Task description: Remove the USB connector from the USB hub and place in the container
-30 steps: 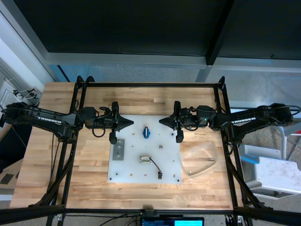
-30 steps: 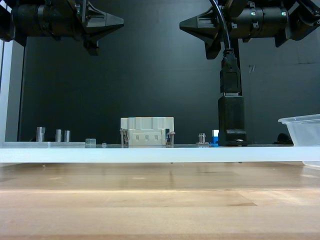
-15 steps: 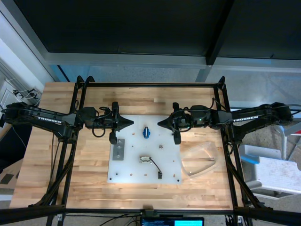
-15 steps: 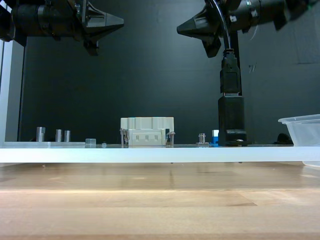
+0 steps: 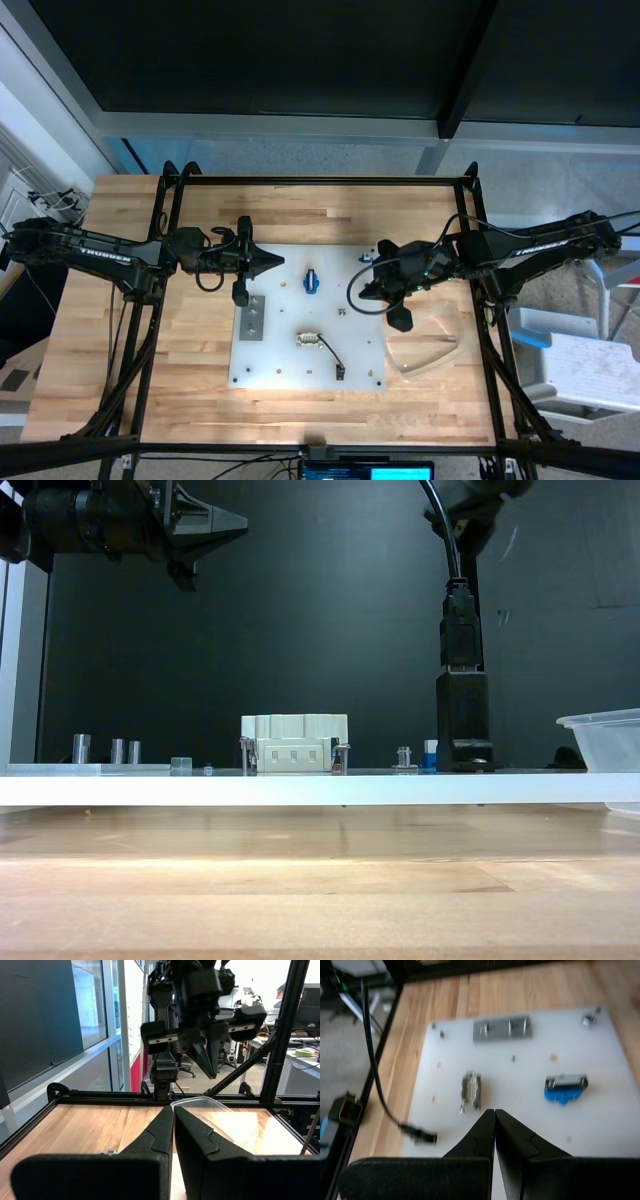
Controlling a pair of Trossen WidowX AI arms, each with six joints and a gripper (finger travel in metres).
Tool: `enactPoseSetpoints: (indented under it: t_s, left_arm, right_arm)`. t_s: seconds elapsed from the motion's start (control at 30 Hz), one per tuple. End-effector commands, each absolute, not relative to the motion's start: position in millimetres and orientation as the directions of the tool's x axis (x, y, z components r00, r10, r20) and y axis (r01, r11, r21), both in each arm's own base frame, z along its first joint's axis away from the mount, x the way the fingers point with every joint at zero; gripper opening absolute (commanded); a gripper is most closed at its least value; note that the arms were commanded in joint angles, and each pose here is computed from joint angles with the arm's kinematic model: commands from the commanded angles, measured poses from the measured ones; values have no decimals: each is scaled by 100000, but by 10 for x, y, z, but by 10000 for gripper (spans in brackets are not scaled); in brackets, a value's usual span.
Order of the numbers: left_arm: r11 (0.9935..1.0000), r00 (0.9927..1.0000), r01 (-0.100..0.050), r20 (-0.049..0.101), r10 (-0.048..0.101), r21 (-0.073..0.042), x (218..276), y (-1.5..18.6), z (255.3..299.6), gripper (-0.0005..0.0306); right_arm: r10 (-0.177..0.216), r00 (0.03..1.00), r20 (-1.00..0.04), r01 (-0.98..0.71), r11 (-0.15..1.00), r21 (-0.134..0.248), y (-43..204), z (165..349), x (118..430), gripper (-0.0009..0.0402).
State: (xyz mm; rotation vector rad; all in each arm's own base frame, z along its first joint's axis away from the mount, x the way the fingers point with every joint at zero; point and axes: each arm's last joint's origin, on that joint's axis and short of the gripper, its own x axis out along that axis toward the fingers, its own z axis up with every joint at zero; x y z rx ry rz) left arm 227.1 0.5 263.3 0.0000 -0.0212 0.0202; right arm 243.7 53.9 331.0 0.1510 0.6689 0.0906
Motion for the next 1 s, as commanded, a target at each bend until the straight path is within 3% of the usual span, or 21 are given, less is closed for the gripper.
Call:
enactPoseSetpoints:
  t_s: [0.03, 0.2, 0.5, 0.67, 1.0]
  left_arm:
    - [99980, 99957, -2022, 2117, 2022, 14, 2271, 5, 2633, 1]
    - [99980, 99956, -1984, 2193, 1984, 13, 2271, 5, 2633, 1]
    - [99980, 99957, -1984, 2155, 1984, 14, 2271, 5, 2633, 1]
    - [99980, 99957, -1983, 2155, 1984, -24, 2271, 5, 2633, 1]
    - [99980, 99958, -1984, 2117, 1984, 15, 2271, 5, 2632, 1]
  right_arm:
    - [11927, 72795, -67517, -10, 98477, 17385, 615, 3314, 2446, 0]
    - [7712, 66664, -74138, 5437, 98695, 15155, 723, 3405, 2461, 0]
    - [8459, 59713, -79767, 8285, 98260, 16622, 968, 3457, 2569, 17]
    - [5287, 58464, -80957, 10545, 98446, 14044, 1122, 3372, 2617, 68]
    - [8435, 55904, -82484, 7726, 98518, 15312, 1401, 3206, 2691, 177]
